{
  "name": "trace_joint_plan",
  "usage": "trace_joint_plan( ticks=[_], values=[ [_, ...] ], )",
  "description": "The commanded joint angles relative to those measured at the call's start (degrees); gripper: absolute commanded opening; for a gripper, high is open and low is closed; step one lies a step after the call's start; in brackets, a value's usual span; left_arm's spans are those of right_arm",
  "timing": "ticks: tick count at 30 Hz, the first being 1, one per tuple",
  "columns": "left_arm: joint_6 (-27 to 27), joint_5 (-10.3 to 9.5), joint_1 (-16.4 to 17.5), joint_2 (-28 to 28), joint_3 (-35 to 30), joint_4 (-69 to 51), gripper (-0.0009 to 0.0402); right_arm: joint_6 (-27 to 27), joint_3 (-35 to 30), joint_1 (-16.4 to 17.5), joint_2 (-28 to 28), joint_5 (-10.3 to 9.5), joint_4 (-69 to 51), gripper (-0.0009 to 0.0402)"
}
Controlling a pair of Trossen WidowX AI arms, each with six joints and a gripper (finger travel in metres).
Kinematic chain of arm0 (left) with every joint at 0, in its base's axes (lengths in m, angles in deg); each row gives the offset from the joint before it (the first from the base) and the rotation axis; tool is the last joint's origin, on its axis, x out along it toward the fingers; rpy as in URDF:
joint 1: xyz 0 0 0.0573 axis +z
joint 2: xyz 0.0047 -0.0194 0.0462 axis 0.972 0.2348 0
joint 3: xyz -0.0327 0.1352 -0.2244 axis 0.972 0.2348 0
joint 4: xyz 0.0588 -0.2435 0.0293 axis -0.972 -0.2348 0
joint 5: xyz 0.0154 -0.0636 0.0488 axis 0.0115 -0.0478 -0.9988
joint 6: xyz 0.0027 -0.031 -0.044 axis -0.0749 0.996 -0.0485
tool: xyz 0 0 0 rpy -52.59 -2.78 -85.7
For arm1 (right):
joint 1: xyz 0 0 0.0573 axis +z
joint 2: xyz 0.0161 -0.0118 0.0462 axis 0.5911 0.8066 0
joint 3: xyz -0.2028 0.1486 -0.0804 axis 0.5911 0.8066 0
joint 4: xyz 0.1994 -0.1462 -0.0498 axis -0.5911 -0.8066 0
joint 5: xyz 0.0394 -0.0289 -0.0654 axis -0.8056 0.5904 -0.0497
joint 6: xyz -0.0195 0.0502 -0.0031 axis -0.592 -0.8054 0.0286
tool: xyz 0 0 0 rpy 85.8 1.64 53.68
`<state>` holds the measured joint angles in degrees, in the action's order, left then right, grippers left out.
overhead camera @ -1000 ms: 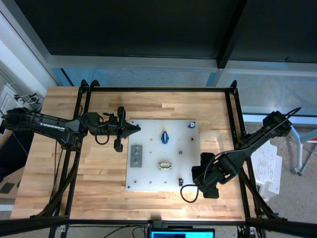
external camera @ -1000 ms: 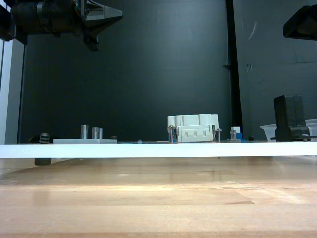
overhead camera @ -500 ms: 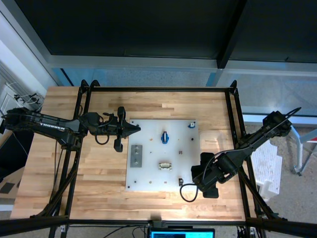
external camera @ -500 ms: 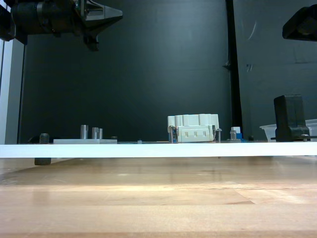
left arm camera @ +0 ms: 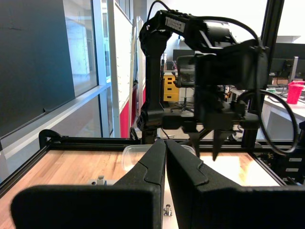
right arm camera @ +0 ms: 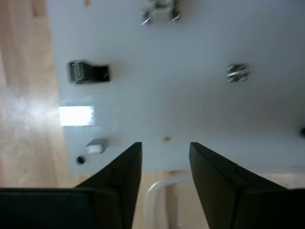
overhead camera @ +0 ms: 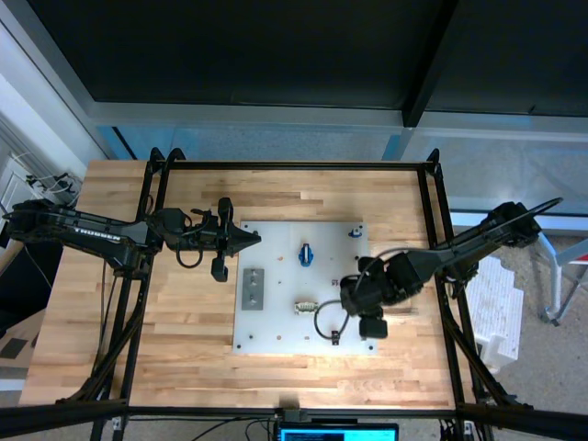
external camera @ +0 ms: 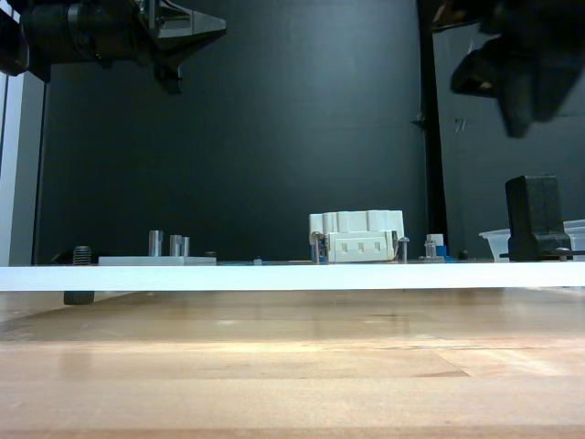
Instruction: Pick the 16mm bar and install on taskboard
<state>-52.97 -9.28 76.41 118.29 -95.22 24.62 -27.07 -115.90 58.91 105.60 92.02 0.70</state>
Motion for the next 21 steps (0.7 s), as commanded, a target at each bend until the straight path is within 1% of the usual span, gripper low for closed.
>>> trace_joint_plan(
  ticks=[1,6,13,14,16,21],
  values=[
    [0.0,0.0,0.0,0.0,0.0,0.0,0.0,3.2,0.0,-2.9,-1.1,0.0,1.0,0.0097],
    [0.0,0.0,0.0,0.0,0.0,0.0,0.0,7.5,0.0,-7.6,-3.0,0.0,3.0,0.0056],
    [0.0,0.0,0.0,0.0,0.0,0.0,0.0,13.8,0.0,-14.4,-4.3,-0.13,5.6,0.0002],
    [0.0,0.0,0.0,0.0,0.0,0.0,0.0,14.8,0.0,-15.2,-4.4,-0.22,6.0,-0.0003],
    [0.0,0.0,0.0,0.0,0.0,0.0,0.0,15.9,0.0,-16.4,-4.7,-0.2,7.2,0.0002],
    [0.0,0.0,0.0,0.0,0.0,0.0,0.0,18.6,0.0,-19.2,-5.4,-0.17,10.7,-0.0001]
  ],
)
